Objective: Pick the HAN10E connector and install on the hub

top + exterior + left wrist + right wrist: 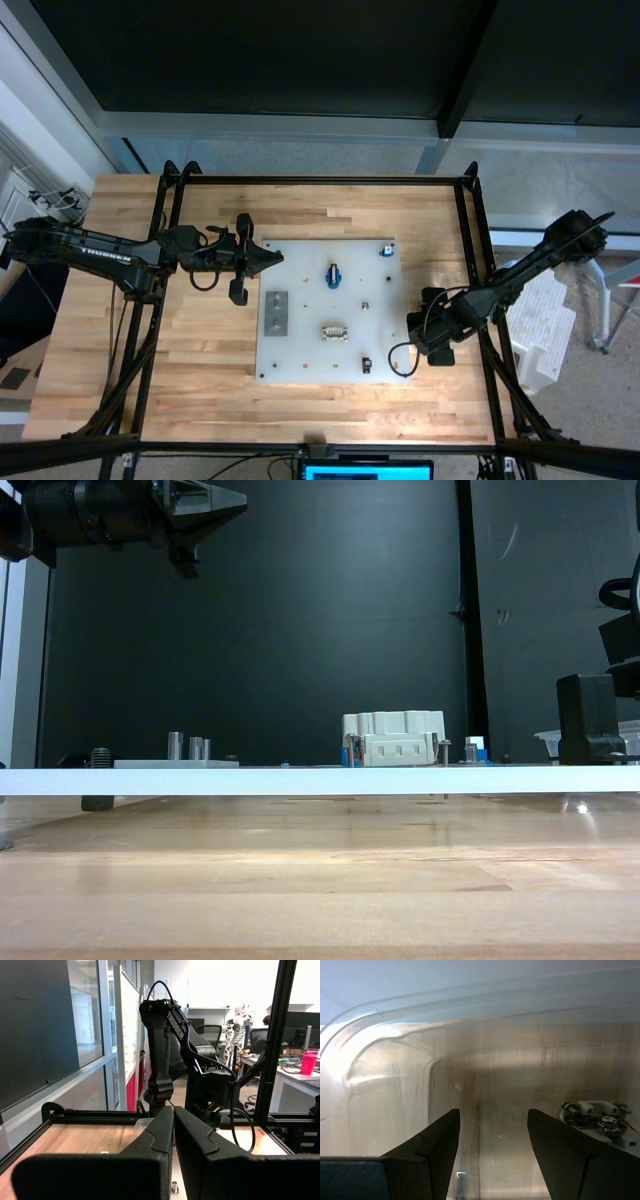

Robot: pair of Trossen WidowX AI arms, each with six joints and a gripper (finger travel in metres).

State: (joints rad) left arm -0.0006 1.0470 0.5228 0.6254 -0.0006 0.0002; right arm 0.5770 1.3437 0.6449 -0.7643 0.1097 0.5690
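High view: the small beige-grey flanged hub (335, 333) sits on the white square board (300, 350). The left gripper (272, 258) hovers at the board's left edge, the right gripper (437, 345) just right of the board. Low view: nothing hangs over the hub. Left wrist view: the left gripper's fingers are pressed together, empty. Right wrist view: spread fingers reach into a clear plastic tray (380, 1060), and the small light-grey HAN10E connector (597, 1116) lies beside one, ungripped. Picking and installing both appear undone.
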